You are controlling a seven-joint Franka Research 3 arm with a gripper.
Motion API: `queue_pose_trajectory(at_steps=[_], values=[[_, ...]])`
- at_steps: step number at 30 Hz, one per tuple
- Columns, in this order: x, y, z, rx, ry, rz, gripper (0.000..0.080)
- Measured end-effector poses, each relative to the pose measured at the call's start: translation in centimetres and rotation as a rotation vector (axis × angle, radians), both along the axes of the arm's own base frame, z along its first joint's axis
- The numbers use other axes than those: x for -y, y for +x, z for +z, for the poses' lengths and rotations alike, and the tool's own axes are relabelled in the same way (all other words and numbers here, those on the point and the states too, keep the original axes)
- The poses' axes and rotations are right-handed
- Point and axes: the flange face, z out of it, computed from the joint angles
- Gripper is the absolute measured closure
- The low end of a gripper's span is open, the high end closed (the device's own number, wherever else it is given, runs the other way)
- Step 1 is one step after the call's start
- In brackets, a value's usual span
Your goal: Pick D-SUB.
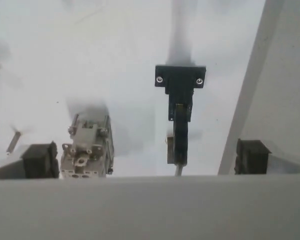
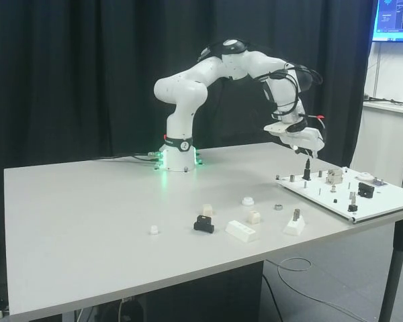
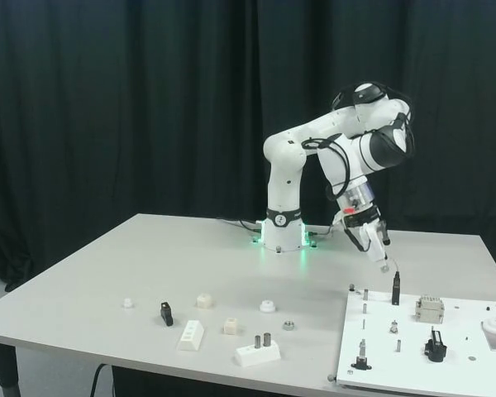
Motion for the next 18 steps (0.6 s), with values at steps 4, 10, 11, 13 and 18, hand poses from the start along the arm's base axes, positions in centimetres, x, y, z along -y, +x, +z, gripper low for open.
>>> queue_pose_trajectory(at_steps=[4, 10, 11, 13, 18], values=[[0.25, 0.12, 0.38, 0.005, -0.008, 0.016, 0.0057], [0.44, 0.28, 0.52, 0.015, -0.032, 0.053, 0.0005], [0.45, 0.32, 0.54, 0.017, -0.038, 0.061, 0.0005], [0.47, 0.44, 0.6, 0.021, -0.053, 0.08, 0.0003], [0.51, 1.02, 0.89, 0.031, -0.098, 0.126, 0.0003]])
